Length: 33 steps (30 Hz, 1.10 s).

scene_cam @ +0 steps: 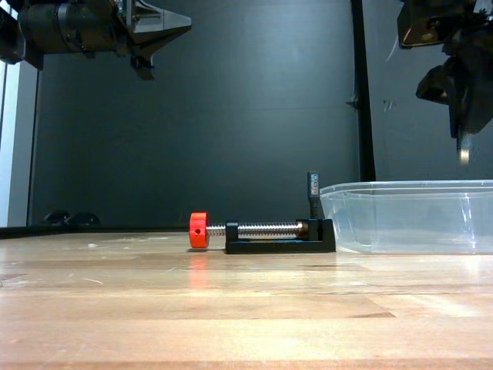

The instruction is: Remove the USB-C connector from the USB-C receptacle and place in the container

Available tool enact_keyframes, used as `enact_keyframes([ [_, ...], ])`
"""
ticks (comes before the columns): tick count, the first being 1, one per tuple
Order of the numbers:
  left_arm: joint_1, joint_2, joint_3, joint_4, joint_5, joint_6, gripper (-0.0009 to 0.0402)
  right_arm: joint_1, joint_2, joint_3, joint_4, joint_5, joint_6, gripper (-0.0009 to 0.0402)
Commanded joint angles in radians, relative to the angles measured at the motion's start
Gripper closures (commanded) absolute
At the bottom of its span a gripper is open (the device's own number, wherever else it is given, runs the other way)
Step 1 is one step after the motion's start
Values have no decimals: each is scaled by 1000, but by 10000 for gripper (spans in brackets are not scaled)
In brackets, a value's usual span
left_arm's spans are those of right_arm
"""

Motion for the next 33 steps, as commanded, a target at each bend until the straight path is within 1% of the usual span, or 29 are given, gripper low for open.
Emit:
enact_keyframes([
  [1, 0, 0, 0, 0, 0, 0, 393, -1, 1, 0, 1, 17, 18, 182],
  [3, 0, 0, 0, 0, 0, 0, 393, -2, 1, 0, 1, 17, 21, 143],
  [5, 0, 0, 0, 0, 0, 0, 393, -2, 1, 0, 2, 25, 24, 116],
  [7, 0, 0, 0, 0, 0, 0, 393, -3, 0, 2, 18, 27, 14, 105],
  [9, 0, 0, 0, 0, 0, 0, 393, -13, -6, 3, 56, 27, -10, 110],
  [12, 0, 0, 0, 0, 0, 0, 393, -46, -24, 0, 138, 33, -62, 142],
  [15, 0, 0, 0, 0, 0, 0, 393, -82, -57, 0, 214, 82, -153, 194],
  [17, 0, 0, 0, 0, 0, 0, 393, -107, -90, 0, 272, 101, -245, 233],
  [19, 0, 0, 0, 0, 0, 0, 393, -141, -125, -3, 344, 103, -329, 275],
  [21, 0, 0, 0, 0, 0, 0, 393, -183, -165, -19, 428, 91, -409, 317],
  [23, 0, 0, 0, 0, 0, 0, 393, -240, -213, -53, 520, 37, -494, 358],
  [25, 0, 0, 0, 0, 0, 0, 393, -315, -257, -97, 622, -49, -538, 397],
  [27, 0, 0, 0, 0, 0, 0, 393, -391, -290, -144, 726, -140, -542, 387],
  [28, 0, 0, 0, 0, 0, 0, 393, -423, -301, -167, 775, -168, -542, 383],
  [30, 0, 0, 0, 0, 0, 0, 393, -470, -320, -210, 869, -198, -553, 387],
  [32, 0, 0, 0, 0, 0, 0, 393, -496, -330, -249, 975, -204, -574, 396],
  [33, 0, 0, 0, 0, 0, 0, 393, -502, -332, -267, 1028, -205, -578, 392],
])
